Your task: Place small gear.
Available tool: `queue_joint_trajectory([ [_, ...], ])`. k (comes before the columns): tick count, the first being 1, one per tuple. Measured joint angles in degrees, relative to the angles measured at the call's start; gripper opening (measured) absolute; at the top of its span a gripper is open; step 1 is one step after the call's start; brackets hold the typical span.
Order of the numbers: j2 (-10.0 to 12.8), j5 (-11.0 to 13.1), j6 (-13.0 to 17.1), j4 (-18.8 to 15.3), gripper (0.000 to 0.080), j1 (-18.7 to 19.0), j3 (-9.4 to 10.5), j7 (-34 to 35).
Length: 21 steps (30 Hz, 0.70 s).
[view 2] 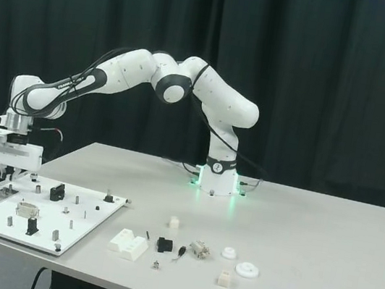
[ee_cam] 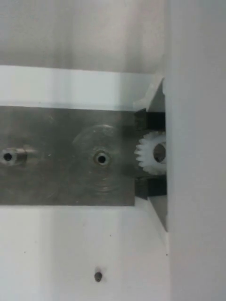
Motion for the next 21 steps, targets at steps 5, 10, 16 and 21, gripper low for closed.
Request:
queue_joint_trajectory([
  [5,0.0,0.0,-0.5,0.4,0.0196,0.0,-0.4,0.0],
  [10,0.0,0.0,-0.8,0.6,0.0196,0.0,-0.46,0.0],
  [16,0.0,0.0,-1.1,0.7,0.0196,0.1,-0.46,0.0],
  [21,0.0,0.0,-1.7,0.9,0.0196,0.3,-0.44,0.0],
])
